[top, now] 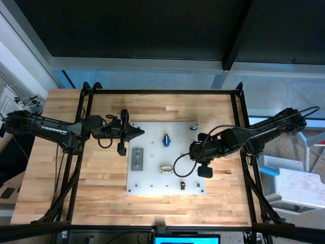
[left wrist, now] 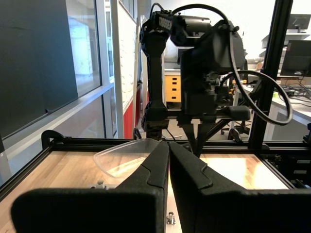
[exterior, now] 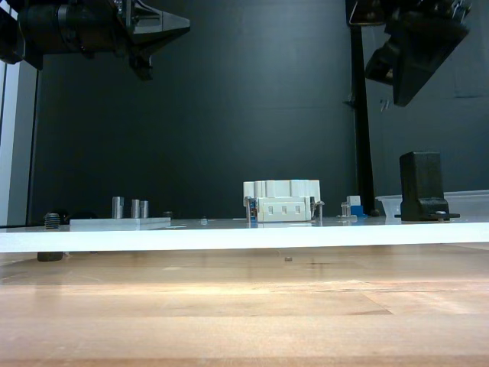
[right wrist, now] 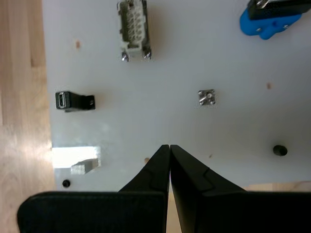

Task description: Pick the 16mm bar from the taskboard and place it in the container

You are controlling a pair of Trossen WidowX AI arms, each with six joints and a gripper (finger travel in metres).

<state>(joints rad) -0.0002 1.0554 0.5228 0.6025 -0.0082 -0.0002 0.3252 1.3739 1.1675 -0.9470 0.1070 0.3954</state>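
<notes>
The white taskboard lies flat in the middle of the table. Its grey block sits near the left edge, and short metal bars stand upright in it; I cannot tell which one is the 16mm bar. The clear container rests by the board's far right corner, partly under the right arm, and shows as the container in the left wrist view. My left gripper hovers shut and empty over the board's far left corner. My right gripper hangs shut and empty high above the board's right side.
On the board are a blue knob, a pale connector and a dark fitting. A black frame rail bounds the table at the back and sides. A screen sits at the near edge.
</notes>
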